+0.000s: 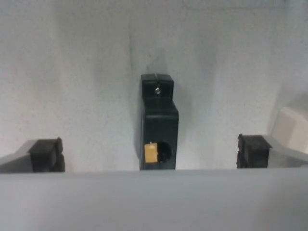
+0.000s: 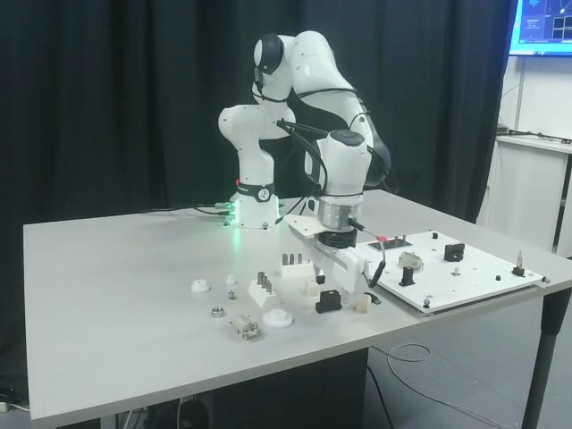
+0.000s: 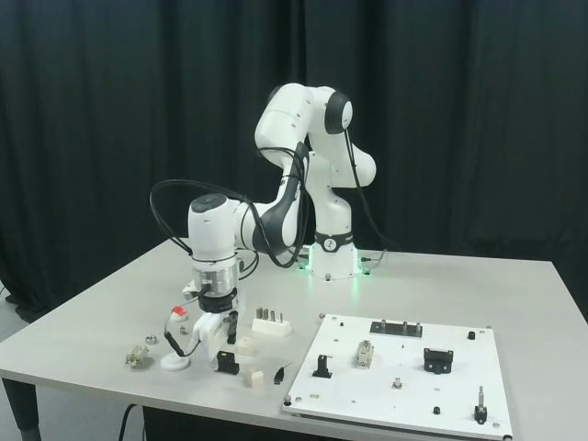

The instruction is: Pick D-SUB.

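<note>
Black block [image 1: 159,126] sits between my hand's [image 1: 150,155] wide-open, empty fingers, while the metal D-SUB connector [image 2: 244,327] lies well left on the bench [image 2: 107,286]; closing now grabs wrongly.

You are looking at a robotics lab, black curtains [image 3: 110,119] closing the whole background, a white robot arm [image 3: 303,175] bolted on a grey table [image 2: 116,295], a white assembly board [image 3: 404,367] with small fixtures, a screen [image 2: 542,27] in the corner.

no text could be read anywhere; the wall screen [image 2: 542,27] showed marks too small to make out.
</note>
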